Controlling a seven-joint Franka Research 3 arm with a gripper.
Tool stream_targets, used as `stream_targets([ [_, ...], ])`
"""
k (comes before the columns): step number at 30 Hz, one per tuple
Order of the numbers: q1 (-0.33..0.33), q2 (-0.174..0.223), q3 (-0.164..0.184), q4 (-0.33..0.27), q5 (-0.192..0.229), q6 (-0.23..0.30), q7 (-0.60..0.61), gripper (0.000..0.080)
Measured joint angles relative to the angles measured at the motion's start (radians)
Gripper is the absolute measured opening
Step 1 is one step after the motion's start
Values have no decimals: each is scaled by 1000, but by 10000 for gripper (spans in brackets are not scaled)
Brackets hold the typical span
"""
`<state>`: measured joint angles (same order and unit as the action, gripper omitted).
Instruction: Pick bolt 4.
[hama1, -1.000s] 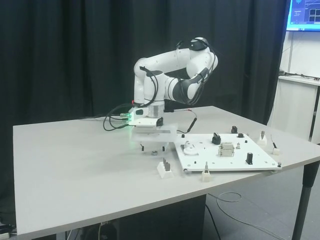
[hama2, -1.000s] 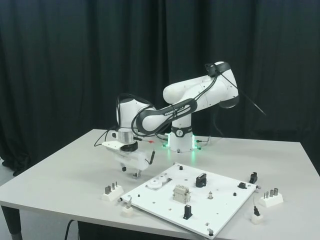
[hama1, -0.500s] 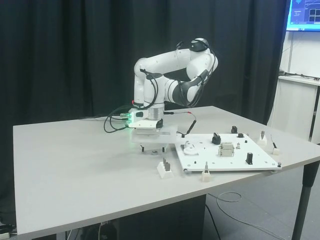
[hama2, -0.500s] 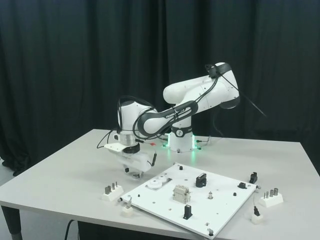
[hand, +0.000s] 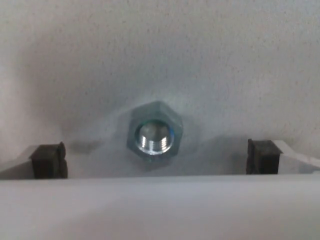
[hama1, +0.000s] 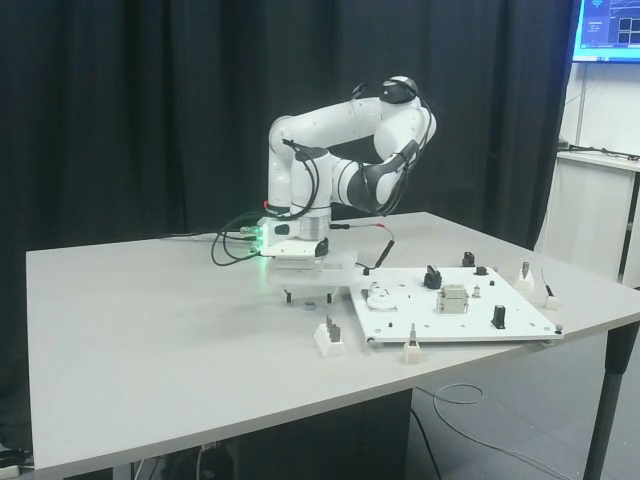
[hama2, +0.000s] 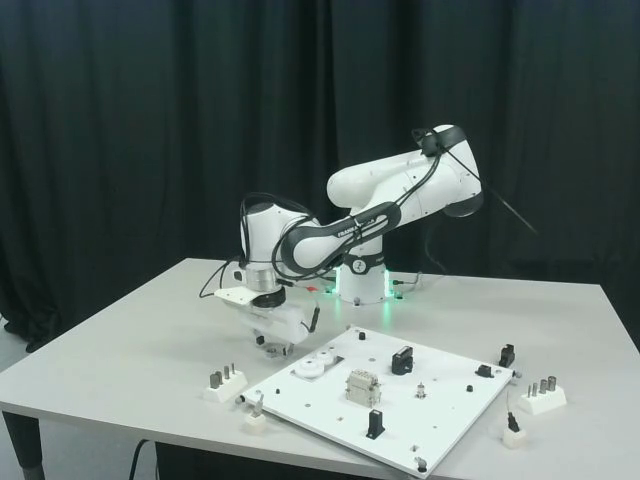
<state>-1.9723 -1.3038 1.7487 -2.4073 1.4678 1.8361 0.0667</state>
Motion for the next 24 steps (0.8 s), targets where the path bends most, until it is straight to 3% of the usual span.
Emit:
stream_targets([
  [13, 7, 0, 3, -2, 1, 19, 15, 800],
  [24, 7, 0, 26, -2, 19, 49, 14, 800],
])
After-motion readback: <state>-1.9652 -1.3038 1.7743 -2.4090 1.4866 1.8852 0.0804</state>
